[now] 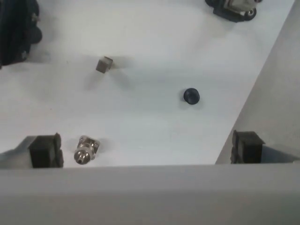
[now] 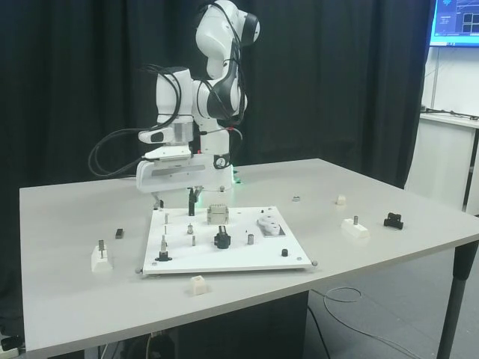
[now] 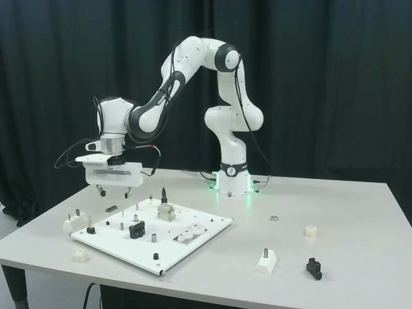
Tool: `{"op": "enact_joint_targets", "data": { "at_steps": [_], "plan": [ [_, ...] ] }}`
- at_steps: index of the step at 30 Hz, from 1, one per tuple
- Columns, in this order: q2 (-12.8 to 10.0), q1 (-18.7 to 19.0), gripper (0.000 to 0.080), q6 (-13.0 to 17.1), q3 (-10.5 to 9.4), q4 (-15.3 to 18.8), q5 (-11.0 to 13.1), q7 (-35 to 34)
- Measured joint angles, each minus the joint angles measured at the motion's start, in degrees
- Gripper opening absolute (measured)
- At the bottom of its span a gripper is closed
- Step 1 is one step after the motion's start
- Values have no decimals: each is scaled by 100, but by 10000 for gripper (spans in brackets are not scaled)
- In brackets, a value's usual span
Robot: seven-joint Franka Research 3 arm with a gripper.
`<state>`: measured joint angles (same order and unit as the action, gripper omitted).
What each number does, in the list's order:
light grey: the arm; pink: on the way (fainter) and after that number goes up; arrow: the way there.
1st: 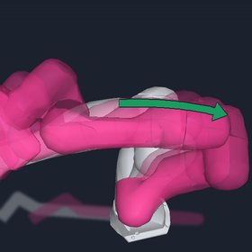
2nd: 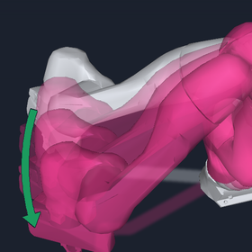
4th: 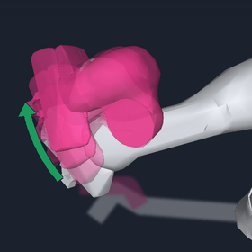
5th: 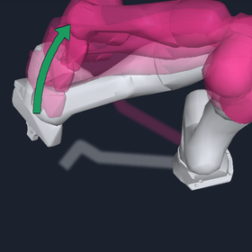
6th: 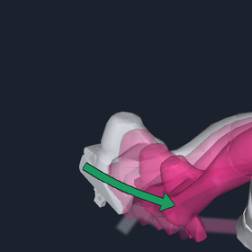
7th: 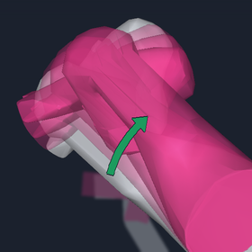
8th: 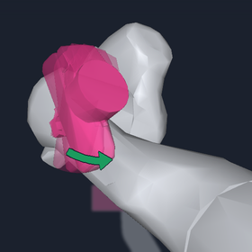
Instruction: Pick round peg 3.
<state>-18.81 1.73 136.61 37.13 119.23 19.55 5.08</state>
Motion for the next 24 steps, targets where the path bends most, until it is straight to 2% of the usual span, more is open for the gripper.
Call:
{"op": "enact_joint_targets", "data": {
  "at_steps": [8, 24],
  "plan": [
    [36, 28, 800, -28, 0, -45, 0, -5],
    [106, 183, 800, -327, -5, -189, 16, -14]
  ]
}}
